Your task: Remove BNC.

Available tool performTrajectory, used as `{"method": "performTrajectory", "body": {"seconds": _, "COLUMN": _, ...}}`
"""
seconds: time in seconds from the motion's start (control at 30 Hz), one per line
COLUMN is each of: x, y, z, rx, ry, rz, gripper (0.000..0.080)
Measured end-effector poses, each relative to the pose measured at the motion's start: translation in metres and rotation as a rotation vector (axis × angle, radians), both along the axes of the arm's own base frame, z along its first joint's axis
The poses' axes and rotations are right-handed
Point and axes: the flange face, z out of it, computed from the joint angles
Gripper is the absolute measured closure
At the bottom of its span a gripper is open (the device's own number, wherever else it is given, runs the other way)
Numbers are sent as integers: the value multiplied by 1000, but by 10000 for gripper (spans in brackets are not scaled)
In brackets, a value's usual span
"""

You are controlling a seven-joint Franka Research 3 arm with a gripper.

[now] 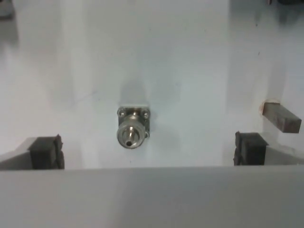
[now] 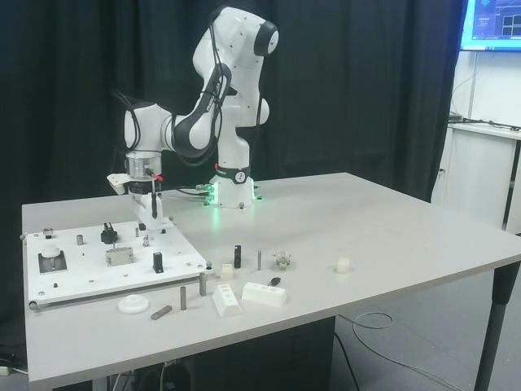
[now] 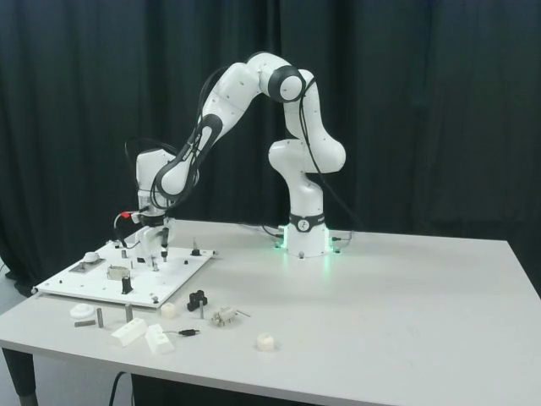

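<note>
BNC connector (image 1: 132,127) sits on white board (image 1: 190,71) between open pincer (image 1: 147,149) fingertips.

Both room cameras stand well back from the grey table (image 2: 391,220), one facing the white board (image 2: 114,265) from its front corner, the other from farther along the table's side, sharing arm (image 3: 254,93) and board, while the wrist camera looks straight down, close above that board.
</note>
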Motion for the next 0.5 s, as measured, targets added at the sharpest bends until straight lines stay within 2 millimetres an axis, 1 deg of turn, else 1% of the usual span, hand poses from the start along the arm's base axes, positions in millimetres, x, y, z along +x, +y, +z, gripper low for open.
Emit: {"method": "performTrajectory", "body": {"seconds": 0.5, "x": -2, "y": 4, "z": -9, "rx": -27, "ry": -3, "rz": -9, "gripper": 3}}
